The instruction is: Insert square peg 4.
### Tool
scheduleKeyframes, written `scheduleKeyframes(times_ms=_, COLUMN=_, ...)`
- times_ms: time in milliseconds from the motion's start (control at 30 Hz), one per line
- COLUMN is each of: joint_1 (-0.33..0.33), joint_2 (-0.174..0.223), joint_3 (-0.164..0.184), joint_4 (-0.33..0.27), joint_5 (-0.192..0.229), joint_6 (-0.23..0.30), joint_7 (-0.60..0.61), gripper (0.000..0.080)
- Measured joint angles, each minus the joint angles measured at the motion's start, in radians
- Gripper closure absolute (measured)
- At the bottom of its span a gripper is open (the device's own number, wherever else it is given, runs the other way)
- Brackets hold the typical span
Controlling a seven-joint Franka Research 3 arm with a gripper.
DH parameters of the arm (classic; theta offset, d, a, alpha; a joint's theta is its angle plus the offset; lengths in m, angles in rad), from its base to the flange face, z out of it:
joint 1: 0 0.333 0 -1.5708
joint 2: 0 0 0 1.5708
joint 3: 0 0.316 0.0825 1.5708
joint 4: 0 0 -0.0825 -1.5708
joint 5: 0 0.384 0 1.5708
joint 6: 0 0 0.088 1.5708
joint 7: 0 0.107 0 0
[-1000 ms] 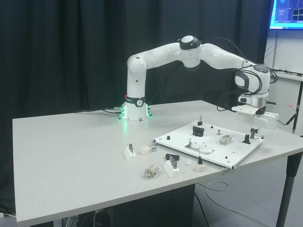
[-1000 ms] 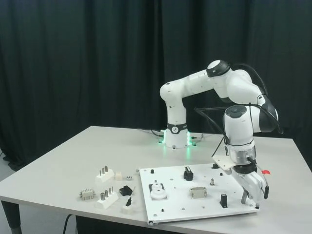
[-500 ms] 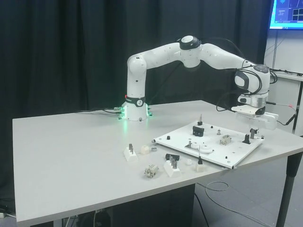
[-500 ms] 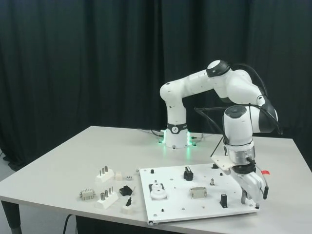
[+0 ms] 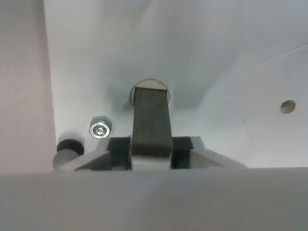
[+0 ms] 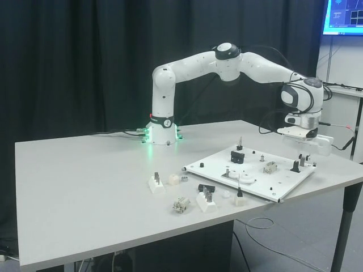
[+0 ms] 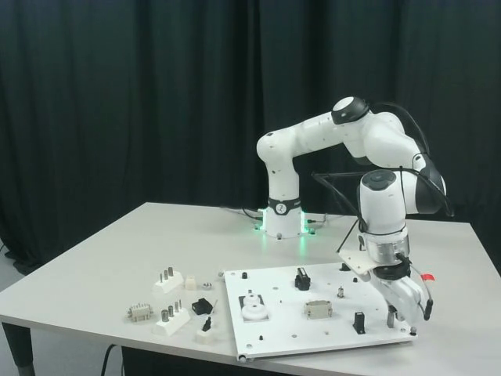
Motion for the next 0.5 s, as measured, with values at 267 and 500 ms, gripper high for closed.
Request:
scheduleKeyframes(times_ms=267, joint_1=0.000, joint_2=-0.004, joint_3=-0.004, joint_4=0.013, joint_5=-0.043, joint_6=-0.004, joint_7=-0.010, gripper=0.0235)
scheduleKeyframes(times_ms=500, joint_1=0.001, joint_2=-0.012, joint_3=-0.020, joint_4=0.027, joint_5=-0.061, joint_6=-0.026, joint_7=-0.008, gripper=0.0235)
